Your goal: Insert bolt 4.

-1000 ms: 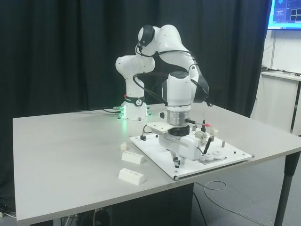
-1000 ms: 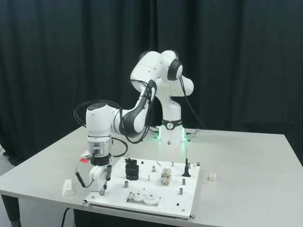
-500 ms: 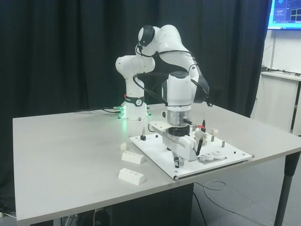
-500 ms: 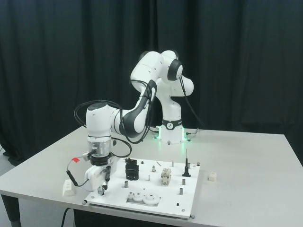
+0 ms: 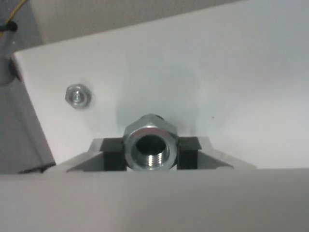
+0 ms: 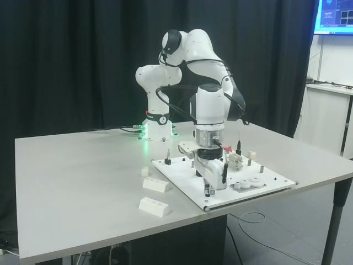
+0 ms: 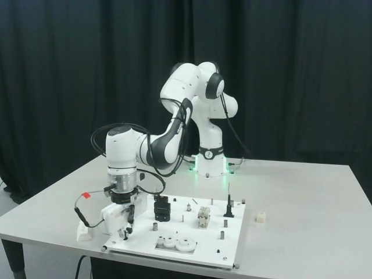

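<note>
In the wrist view, a grey hex-headed bolt (image 5: 147, 147) with a threaded bore stands upright on the white board (image 5: 231, 87). My gripper (image 5: 147, 153) is shut on it, with a black finger (image 5: 112, 154) pressed against each side. In the room views the gripper (image 6: 208, 190) (image 7: 124, 232) points straight down at the board's front corner nearest the loose white blocks. The bolt's lower end is hidden by the fingers.
A small hex nut (image 5: 77, 95) sits in the board near its corner. The board (image 7: 232, 247) also carries white gears (image 7: 174, 243), a black fixture (image 7: 160, 209) and several upright pegs. White blocks (image 6: 157, 185) (image 6: 153, 206) lie on the table beside the board.
The hand has turned about its vertical axis while staying over the same board corner. Its cable and tag have swung round with it.
</note>
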Motion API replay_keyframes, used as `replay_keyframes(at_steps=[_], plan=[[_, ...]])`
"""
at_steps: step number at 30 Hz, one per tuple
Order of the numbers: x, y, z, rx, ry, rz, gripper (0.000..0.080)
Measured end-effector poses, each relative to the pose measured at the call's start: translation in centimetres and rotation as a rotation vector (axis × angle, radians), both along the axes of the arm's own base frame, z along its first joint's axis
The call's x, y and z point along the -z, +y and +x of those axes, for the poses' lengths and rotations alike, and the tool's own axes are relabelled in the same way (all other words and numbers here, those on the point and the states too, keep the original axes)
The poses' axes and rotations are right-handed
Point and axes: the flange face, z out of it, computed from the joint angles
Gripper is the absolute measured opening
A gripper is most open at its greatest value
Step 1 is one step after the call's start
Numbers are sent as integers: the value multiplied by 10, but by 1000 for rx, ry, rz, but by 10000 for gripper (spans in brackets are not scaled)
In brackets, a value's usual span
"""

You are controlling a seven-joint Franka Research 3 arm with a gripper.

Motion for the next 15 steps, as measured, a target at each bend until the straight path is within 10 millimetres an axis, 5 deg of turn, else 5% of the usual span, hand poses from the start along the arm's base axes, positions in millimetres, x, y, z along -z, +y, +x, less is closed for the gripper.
replay_keyframes(at_steps=[5, 15], plan=[[0, -2, 0, 208, -5, 26, 225], [0, -5, -3, 312, -19, 63, 225]])
